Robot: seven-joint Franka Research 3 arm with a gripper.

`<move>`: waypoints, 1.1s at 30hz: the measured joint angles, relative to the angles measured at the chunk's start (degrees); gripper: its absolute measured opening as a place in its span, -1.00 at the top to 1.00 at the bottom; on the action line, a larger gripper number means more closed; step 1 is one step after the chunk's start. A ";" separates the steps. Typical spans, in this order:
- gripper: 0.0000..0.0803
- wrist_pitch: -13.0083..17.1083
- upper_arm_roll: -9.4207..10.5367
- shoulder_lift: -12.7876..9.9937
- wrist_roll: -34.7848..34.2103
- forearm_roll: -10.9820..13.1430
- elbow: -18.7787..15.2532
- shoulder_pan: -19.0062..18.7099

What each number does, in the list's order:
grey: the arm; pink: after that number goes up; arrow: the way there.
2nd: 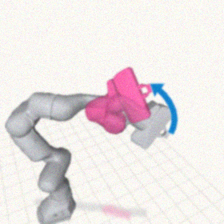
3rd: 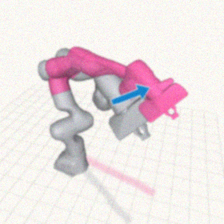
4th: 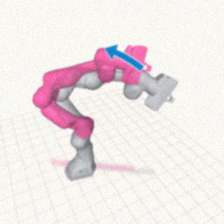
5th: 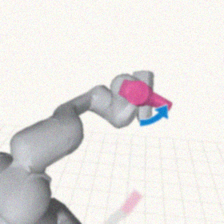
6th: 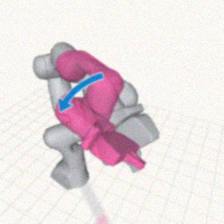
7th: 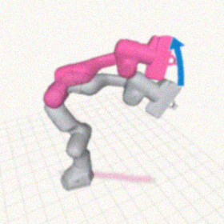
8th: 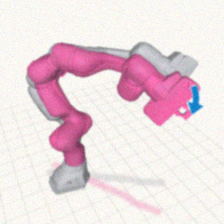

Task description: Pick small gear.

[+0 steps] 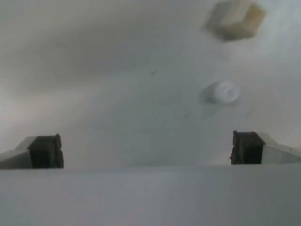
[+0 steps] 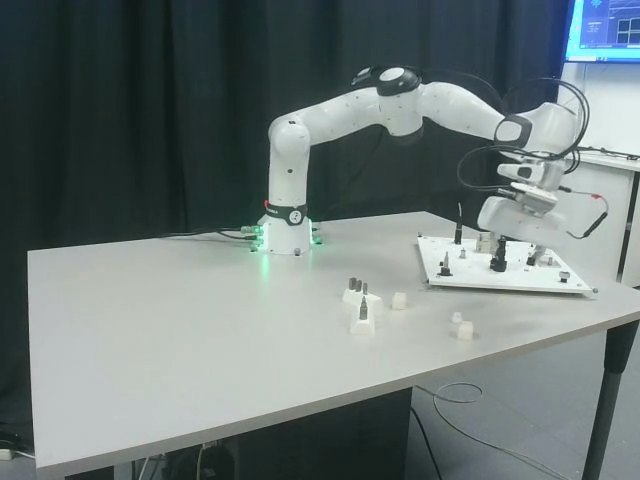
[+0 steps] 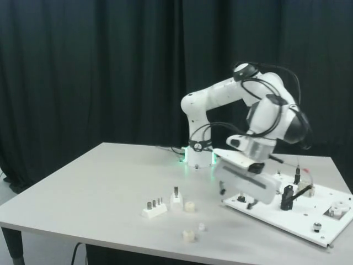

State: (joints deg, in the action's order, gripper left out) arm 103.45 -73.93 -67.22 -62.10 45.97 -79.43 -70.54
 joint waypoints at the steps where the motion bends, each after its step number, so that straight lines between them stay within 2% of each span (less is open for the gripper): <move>1: -0.99 0.16 -0.06 -0.09 0.95 0.02 -0.28 0.36; 9: -0.99 1.60 -0.12 -0.49 9.52 1.39 -3.04 3.25; 15: -0.99 2.20 -0.23 -0.88 16.37 4.32 -5.70 4.87; 24: -0.99 3.70 -0.38 -2.41 25.47 11.17 -10.39 6.08; 33: -0.99 4.26 -0.16 -4.46 30.03 19.11 -13.71 6.28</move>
